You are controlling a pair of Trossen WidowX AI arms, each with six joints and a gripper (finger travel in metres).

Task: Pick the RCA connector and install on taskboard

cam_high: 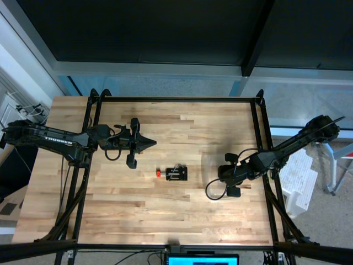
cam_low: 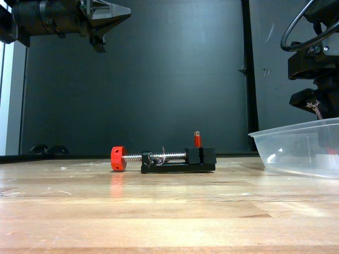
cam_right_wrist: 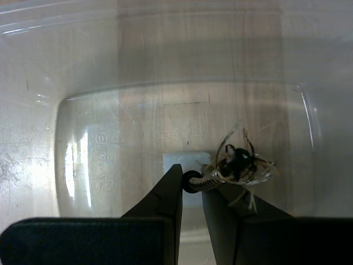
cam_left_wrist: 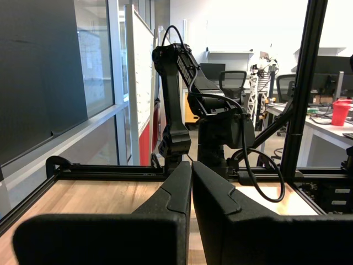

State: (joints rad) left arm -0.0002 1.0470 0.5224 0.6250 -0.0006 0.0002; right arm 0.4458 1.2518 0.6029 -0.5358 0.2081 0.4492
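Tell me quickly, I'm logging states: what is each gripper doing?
Left gripper: shut, empty, raised above the table.
Right gripper: shut on the connector, above the tray.

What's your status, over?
Left gripper shut, parked high. Right gripper shut on connector over tray. Nothing between it and taskboard.

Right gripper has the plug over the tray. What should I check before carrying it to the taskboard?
1. RCA connector pinched in right gripper: ok.
2. Connector above the clear tray rim: ok, per low view.
3. Thin wires tangled on connector: not ok.
4. Taskboard upright, nothing over it: ok.
5. Left gripper shut, high and away: ok.
6. Receiving socket's place: cannot tell.
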